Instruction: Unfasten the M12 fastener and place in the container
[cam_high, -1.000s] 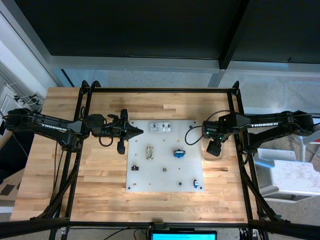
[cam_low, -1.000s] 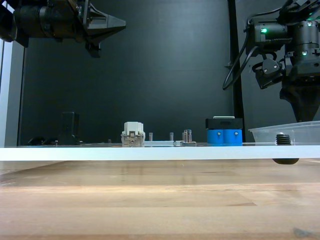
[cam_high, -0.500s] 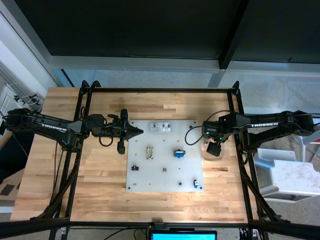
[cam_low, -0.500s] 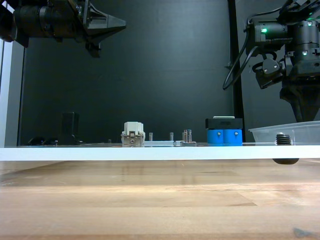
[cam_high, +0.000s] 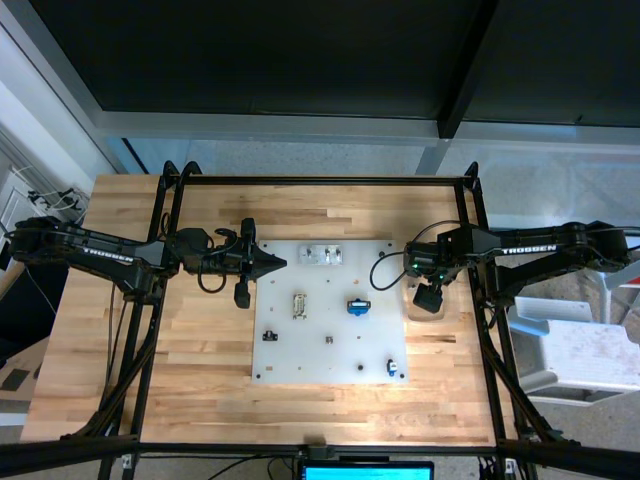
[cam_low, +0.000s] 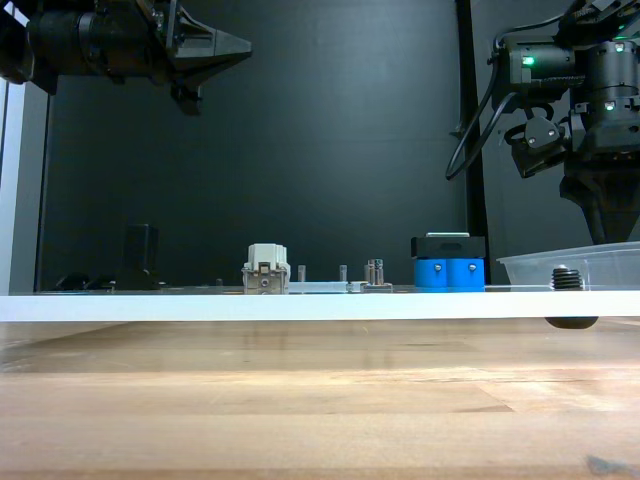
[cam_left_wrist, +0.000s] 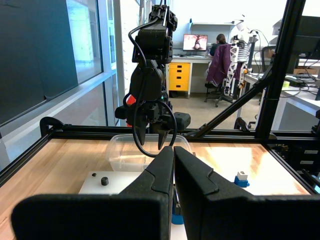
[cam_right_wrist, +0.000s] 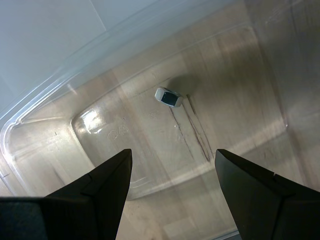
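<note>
Right wrist view: M12 nut (cam_right_wrist: 168, 97) loose in container (cam_right_wrist: 240, 75), right hand (cam_right_wrist: 173, 152) apart above. Likely light, hard, slippery; grip across flats. Left hand (cam_left_wrist: 173, 149) together, parked far left.

Nut in the tub
Small silver nut (cam_right_wrist: 168, 97) lies on the floor of the clear container (cam_right_wrist: 140, 145), toward the table's (cam_high: 200, 380) right edge.

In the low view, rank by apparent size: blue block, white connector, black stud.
blue block
white connector
black stud, smallest though nearest
Open right gripper hangs over the container; shut left gripper hovers high at left.
</note>
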